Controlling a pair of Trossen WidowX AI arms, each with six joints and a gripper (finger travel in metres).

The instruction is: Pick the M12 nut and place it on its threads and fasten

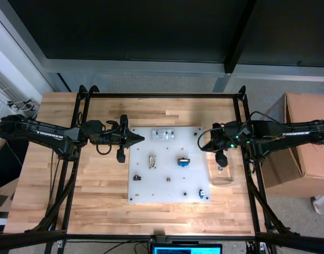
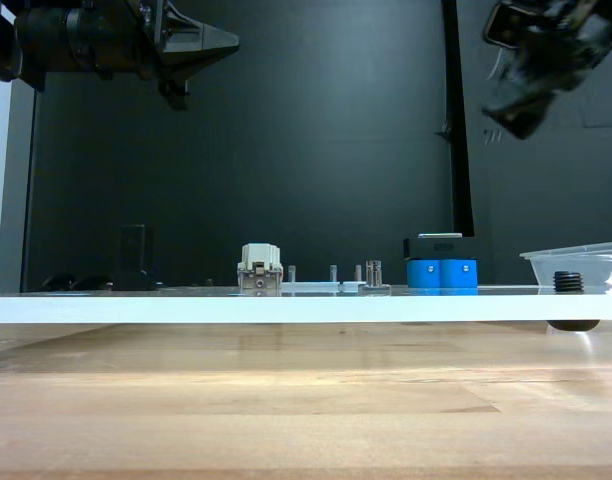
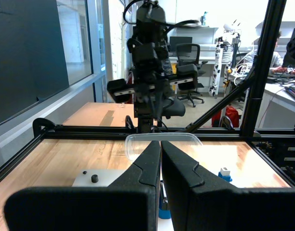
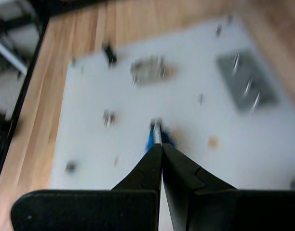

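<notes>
**Reaching for the M12 Nut: Approach and Grasp**

The right hand (image 1: 221,160) is hanging over the clear tray (image 1: 226,182), which is sitting on the tabletop (image 1: 98,201) just beside the white board's (image 1: 151,185) right edge. Its fingers are pressing together. The left hand (image 1: 140,138), also pressed together, is hovering high at the board's left edge and pointing inward, well apart from the tray.

The stud (image 2: 568,282) is showing bare ribs in the low view, so nothing is sitting on it. The M12 nut (image 1: 221,169) appears to be lying free inside the tray, under the right hand. It is showing only as a small speck, so its pose cannot be told.

The step in hand is judged to be the descent to grasp. Doing it well is calling for:

1. Spreading the fingers before lowering.
2. Centring over the nut, clear of the tray walls.
3. Pinching it level, so it is meeting the stud squarely later.
</notes>
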